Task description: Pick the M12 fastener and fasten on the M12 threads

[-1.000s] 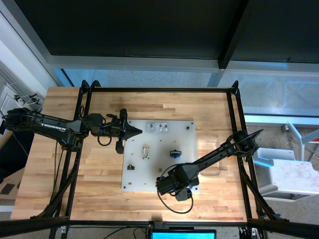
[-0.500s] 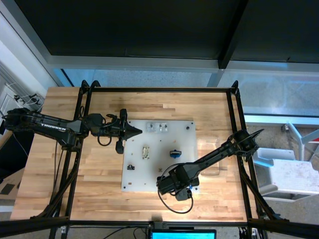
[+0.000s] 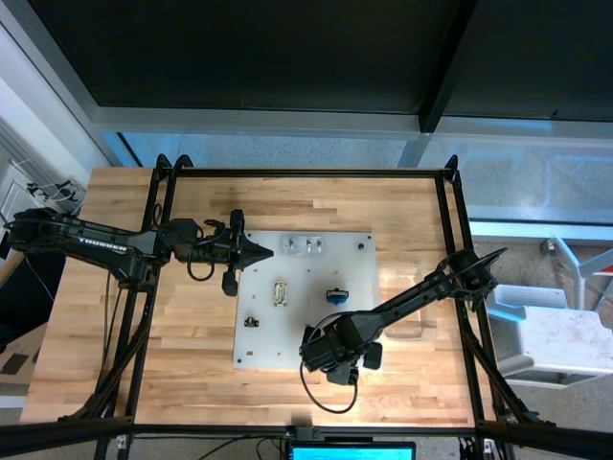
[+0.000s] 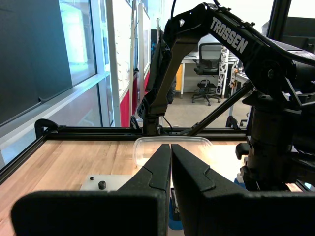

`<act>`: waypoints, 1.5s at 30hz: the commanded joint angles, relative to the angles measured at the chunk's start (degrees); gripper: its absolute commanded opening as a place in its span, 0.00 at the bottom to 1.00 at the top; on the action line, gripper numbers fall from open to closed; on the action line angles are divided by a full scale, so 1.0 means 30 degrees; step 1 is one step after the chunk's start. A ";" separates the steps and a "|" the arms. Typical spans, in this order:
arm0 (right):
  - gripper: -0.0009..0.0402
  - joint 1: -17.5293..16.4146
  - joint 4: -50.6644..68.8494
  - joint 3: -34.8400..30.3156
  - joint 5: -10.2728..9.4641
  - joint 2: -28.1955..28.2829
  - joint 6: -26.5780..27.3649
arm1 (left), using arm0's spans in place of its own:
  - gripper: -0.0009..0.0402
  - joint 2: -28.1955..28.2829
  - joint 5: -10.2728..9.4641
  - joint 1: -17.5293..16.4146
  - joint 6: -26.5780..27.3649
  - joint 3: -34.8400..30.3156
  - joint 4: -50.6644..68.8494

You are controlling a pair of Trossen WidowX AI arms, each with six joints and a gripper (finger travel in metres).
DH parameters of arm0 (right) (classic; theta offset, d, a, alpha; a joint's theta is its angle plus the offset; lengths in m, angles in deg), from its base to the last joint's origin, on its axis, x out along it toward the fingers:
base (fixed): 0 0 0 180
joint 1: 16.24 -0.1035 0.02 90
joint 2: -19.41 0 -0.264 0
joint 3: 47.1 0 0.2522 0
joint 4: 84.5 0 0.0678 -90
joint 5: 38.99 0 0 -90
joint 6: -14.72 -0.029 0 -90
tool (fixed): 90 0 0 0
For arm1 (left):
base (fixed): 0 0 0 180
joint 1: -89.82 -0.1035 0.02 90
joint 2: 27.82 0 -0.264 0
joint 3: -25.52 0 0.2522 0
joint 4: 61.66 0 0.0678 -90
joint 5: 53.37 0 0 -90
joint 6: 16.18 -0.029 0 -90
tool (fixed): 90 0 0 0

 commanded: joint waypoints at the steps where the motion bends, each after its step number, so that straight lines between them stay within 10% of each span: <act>1: 0.10 -0.0007 0.0036 0.0015 -0.0051 0.0036 -0.1690 | 0.02 0.0000 0.0000 -0.0007 0.0000 0.0000 0.0000; 32: 0.02 0.0007 0.0029 0.0131 -0.0073 0.0036 -1.7296 | 0.02 0.0000 0.0000 -0.0007 0.0000 0.0000 0.0000; 45: 0.02 0.0029 0.0109 0.0160 -0.0066 0.0036 -2.8268 | 0.02 0.0000 0.0007 0.0000 0.0000 0.0000 0.0000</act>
